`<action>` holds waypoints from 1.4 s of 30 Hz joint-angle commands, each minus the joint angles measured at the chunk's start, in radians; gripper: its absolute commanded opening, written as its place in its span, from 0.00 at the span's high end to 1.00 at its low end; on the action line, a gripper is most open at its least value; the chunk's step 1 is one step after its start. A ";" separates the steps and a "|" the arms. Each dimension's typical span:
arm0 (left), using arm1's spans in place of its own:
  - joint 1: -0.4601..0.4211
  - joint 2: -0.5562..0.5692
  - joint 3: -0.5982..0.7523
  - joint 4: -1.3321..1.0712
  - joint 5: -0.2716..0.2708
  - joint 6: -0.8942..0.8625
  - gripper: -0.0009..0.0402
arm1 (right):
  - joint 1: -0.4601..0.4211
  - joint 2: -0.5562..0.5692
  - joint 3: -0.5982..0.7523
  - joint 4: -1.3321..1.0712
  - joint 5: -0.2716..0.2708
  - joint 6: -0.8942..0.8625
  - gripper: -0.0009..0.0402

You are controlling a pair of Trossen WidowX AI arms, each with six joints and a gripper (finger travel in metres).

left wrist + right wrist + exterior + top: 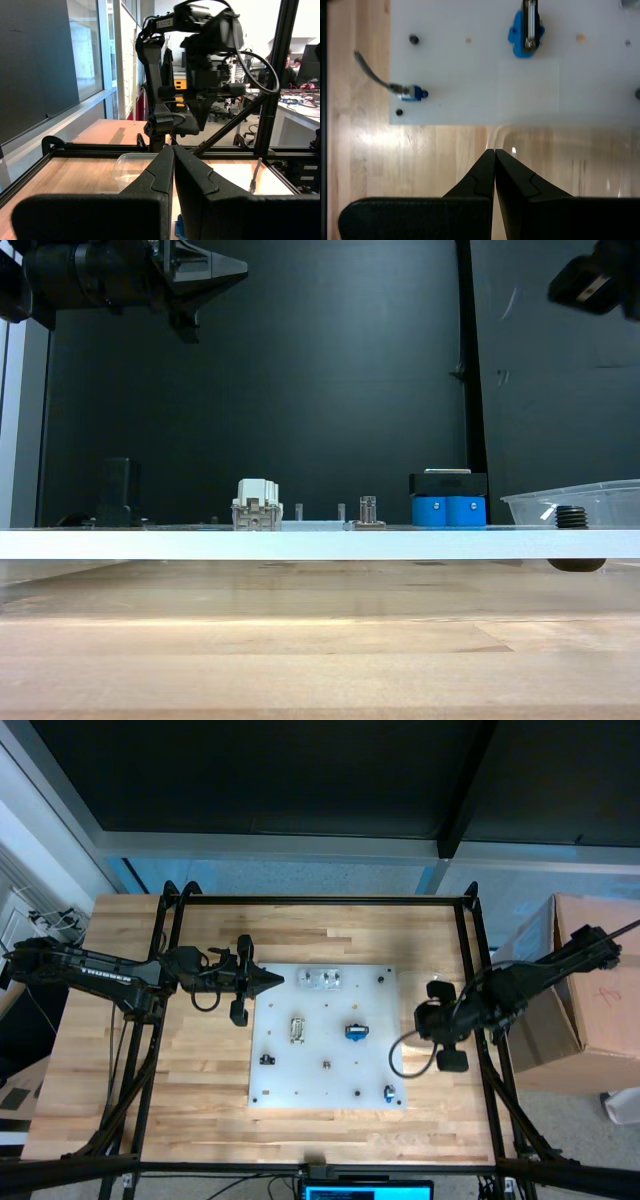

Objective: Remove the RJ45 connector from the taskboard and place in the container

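Pale wood table top (120,1120), carrying the white square taskboard (300,1070).

Black left gripper (275,979): raised above the board's left edge, pointing inward across it, jaws pressed together, nothing between them.

Black right gripper (495,152): above the board's right edge, pointing down, jaws pressed together, empty.

Clear plastic container (560,498): on the wood just beside the board's right edge, under the right gripper.

Small blue-ended RJ45 connector with grey cable (412,92): on the board at its near right corner, held by neither gripper. How deep it sits cannot be told.
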 commanded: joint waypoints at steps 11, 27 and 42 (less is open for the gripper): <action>0.000 0.000 0.000 0.000 0.000 0.000 0.98 | 0.151 0.208 0.117 -0.021 0.019 0.199 0.83; 0.000 0.000 0.000 0.000 0.000 0.000 0.98 | 0.220 0.347 0.109 0.131 0.086 0.272 0.41; 0.000 0.000 0.000 0.000 0.000 0.000 0.98 | 0.259 0.386 0.038 0.288 0.125 0.298 0.41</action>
